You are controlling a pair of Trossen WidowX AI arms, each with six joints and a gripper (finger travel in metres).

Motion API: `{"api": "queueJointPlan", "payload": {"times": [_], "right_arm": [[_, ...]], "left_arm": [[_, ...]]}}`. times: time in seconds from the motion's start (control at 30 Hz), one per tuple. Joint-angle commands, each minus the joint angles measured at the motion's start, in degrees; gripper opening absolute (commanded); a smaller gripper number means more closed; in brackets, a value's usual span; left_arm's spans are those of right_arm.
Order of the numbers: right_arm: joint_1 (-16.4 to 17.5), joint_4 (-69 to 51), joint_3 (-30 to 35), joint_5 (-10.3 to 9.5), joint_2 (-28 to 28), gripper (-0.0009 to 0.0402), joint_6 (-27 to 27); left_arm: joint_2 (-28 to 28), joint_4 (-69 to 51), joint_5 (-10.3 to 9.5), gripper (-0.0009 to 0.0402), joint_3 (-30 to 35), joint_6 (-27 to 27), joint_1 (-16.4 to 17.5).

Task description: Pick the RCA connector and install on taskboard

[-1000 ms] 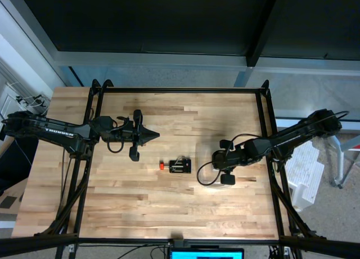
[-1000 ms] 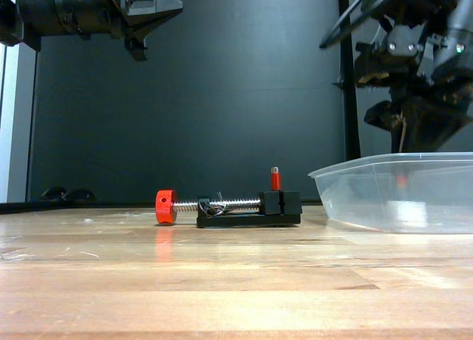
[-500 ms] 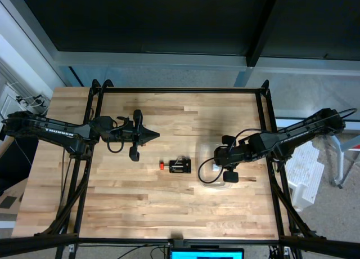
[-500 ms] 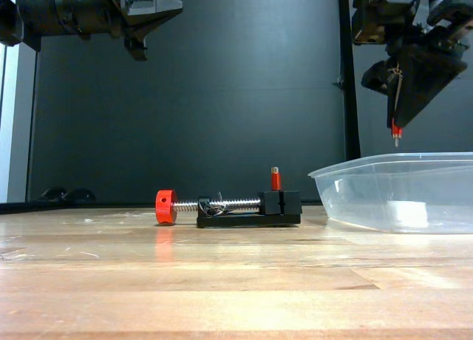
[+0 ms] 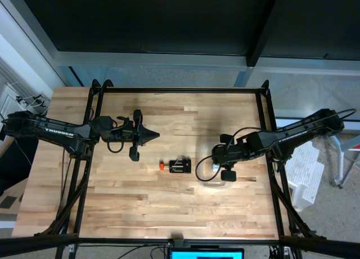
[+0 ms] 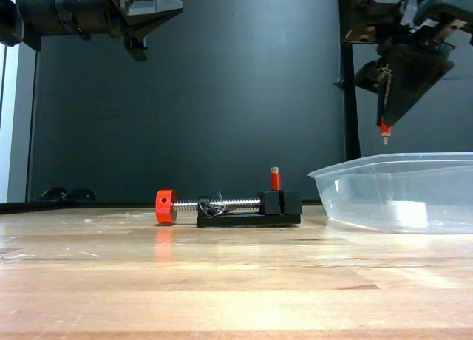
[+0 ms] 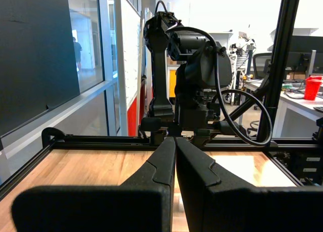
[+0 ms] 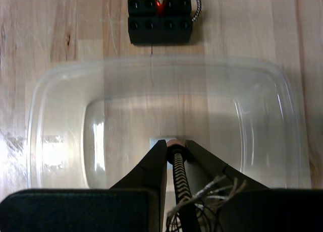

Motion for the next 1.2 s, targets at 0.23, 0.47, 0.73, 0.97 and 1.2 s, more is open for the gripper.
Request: {"api": "queueJointPlan", "payload": {"times": [0.23, 0.47, 0.73, 0.97, 1.2], "right_arm": [[-1.60, -0.09, 7.39, -0.02, 7.56, 0.0002, -1.92], [-1.86, -0.04, 12.72, 0.00, 13.53, 0.0002, -3.58], [-2.84, 0.04, 17.94, -0.02, 19.39, 0.0002, -4.42], [-3.91, 0.02, 21.99, -0.11, 23.80, 0.0002, -4.81], [-4.96, 0.02, 24.52, -0.20, 26.91, 0.0002, -4.85]], "left_arm": [[0.00, 0.02, 0.02, 0.0000, 0.02, 0.00, 0.00], [0.00, 0.02, 0.02, 0.0000, 0.02, 0.00, 0.00], [0.00, 0.02, 0.02, 0.0000, 0.02, 0.02, 0.00], [0.00, 0.02, 0.02, 0.0000, 0.02, 0.00, 0.02], [0.00, 0.02, 0.02, 0.0000, 0.02, 0.02, 0.00]]}}
